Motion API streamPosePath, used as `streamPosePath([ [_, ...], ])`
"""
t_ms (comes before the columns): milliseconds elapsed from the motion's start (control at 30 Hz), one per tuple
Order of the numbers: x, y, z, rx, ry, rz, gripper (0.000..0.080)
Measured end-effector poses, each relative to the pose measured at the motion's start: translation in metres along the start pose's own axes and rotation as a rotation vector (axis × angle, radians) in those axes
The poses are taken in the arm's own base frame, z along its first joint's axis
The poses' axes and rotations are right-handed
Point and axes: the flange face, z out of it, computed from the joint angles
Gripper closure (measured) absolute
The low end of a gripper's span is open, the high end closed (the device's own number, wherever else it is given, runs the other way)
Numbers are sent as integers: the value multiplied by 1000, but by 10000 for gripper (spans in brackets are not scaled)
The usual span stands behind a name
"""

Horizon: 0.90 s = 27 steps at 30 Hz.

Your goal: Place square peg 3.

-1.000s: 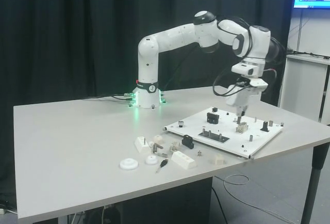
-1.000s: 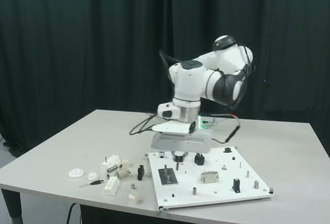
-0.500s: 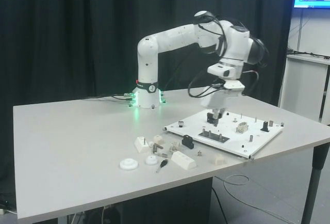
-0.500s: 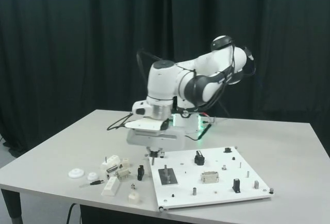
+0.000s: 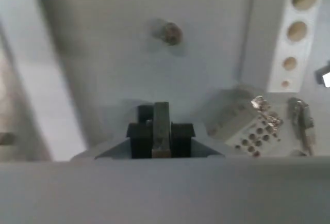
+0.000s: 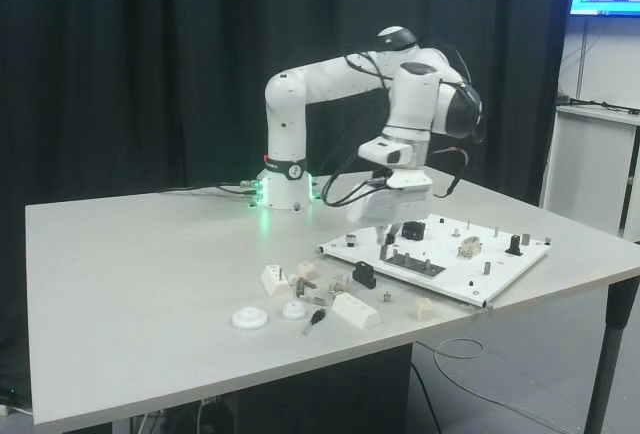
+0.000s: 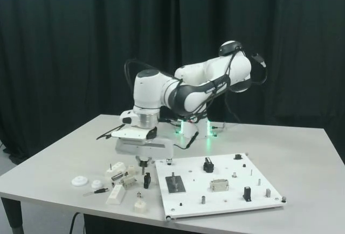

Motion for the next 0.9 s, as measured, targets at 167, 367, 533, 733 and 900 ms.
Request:
streamPosePath([
  [167, 5, 17, 11, 16, 12, 14, 727],
  [367, 9, 33, 24, 39, 15, 37, 727],
  [533, 10, 43, 38, 63, 7, 40, 727],
  [733, 11, 51, 54, 91, 4, 52, 727],
  [900, 12, 55, 66, 105, 0, 58, 727],
])
